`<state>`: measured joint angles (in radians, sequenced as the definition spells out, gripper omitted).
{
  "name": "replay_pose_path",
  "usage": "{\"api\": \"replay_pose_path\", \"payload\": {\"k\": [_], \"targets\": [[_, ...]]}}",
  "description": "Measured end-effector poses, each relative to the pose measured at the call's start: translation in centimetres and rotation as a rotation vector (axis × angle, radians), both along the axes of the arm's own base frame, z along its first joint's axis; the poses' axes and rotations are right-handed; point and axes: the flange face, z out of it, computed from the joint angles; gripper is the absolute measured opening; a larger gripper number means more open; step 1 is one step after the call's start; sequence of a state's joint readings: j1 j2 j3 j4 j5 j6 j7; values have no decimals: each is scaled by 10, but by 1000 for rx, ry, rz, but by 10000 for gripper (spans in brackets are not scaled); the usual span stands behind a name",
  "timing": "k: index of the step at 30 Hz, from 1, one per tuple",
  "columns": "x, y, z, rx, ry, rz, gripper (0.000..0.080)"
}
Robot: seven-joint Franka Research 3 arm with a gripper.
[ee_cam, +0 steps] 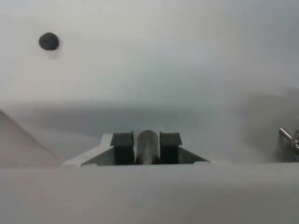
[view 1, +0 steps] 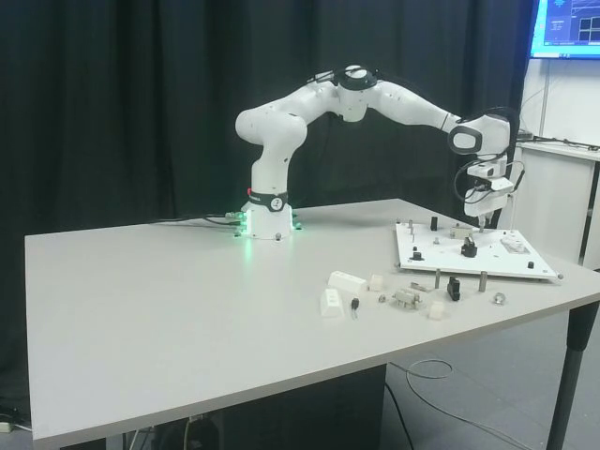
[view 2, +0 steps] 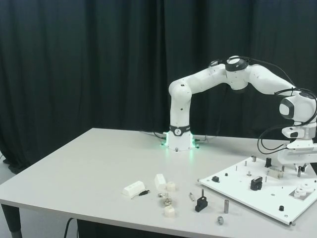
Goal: Remove round peg 3.
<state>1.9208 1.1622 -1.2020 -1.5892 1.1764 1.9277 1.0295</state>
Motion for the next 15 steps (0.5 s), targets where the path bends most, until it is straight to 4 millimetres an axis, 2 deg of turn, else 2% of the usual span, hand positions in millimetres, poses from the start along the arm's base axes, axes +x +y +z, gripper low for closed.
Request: {"api": "replay_pose_path", "payload": {"k": [8,15], "targets": [[2,0,22,19,10,-4,114],[3,-2,31,16,14,-4,114]]}}
